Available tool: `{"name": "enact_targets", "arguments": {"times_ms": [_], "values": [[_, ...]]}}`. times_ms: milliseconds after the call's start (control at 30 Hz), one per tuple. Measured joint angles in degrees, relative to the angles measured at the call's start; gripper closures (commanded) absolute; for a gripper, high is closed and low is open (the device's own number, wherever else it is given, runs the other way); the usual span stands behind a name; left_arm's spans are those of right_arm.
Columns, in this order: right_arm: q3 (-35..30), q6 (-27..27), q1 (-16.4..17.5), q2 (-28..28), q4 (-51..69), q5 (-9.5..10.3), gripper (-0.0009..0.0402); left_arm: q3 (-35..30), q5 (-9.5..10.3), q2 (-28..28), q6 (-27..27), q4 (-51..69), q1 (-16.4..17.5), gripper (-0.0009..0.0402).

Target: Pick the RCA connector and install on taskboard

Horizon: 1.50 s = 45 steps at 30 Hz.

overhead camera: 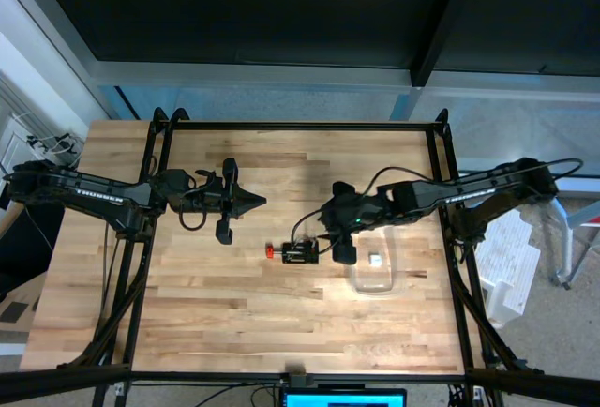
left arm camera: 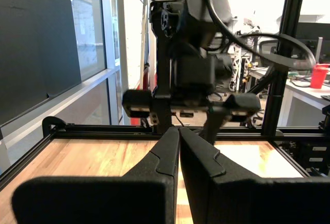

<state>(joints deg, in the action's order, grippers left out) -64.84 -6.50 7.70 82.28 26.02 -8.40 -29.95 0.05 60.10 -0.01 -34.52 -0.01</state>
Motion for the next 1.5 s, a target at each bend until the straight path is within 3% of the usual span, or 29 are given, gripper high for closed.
{"name": "enact_targets", "arguments": {"times_ms": [433, 700, 1500], "values": [[9.4, 3.0, -3.5, -10.5, -16.0, -0.59, 0.0269, 0.0, 0.00, 0.0, 0.0, 0.0, 0.0, 0.0393], [14.7, 3.6, -4.0, -14.9, -26.1, 0.44, 0.0296, 0.0, 0.00, 0.0, 0.0, 0.0, 0.0, 0.0393], [28.1, 5.7, -4.6, -23.1, -48.4, 1.11, 0.0389, 0.0, 0.00, 0.0, 0.0, 0.0, 0.0, 0.0393]]}}
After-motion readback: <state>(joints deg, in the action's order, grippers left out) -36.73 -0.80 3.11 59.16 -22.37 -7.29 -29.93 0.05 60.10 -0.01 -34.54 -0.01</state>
